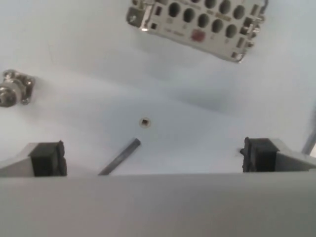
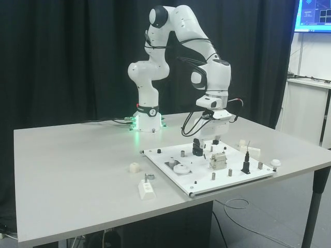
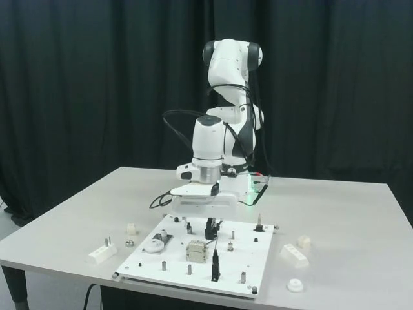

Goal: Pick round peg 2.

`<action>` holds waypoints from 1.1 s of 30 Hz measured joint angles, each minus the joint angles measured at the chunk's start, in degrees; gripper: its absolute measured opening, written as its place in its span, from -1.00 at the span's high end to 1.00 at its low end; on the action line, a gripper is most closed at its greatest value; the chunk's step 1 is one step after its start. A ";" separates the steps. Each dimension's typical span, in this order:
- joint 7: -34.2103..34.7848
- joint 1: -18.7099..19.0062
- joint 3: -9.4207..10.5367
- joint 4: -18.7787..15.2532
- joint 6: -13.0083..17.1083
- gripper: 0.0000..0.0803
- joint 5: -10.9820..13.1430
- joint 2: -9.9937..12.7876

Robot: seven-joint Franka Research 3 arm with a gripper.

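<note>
Over the white board at the centre of the first room view, we see the white Franka arm bent down with its end effector hanging just above the board's parts. We find the end effector open in the wrist view, its two black pads set wide apart near the lower corners with nothing held between them. Between those pads, slightly toward the lower left of the wrist view, stands round peg 2, a slim grey pin rising from the board and touched by neither pad. Just above it we see a small hole in the board. A grey multi-hole connector block fills the upper middle of the wrist view, and a metal threaded fitting sits at the left edge. Left of the board in the first room view, we note two small white blocks lying on the grey tabletop.
</note>
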 joint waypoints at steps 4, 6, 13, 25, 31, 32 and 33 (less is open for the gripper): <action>0.38 -0.51 -0.04 -0.04 0.12 -0.99 1.21 -0.26; 0.38 -0.71 -0.13 -0.06 0.12 -0.99 1.53 -0.50; 0.25 -1.33 -0.19 -0.24 -0.63 -0.99 1.54 -1.70; -1.38 -1.36 -0.58 -0.24 -1.33 -0.99 1.46 -2.81; 0.51 -1.36 -0.79 -0.20 -1.16 -0.99 1.53 -3.21; 0.98 -1.37 -0.84 -0.18 -1.06 -0.99 1.53 -3.31; 1.39 -1.37 -0.90 -0.17 -0.90 -0.99 1.53 -3.42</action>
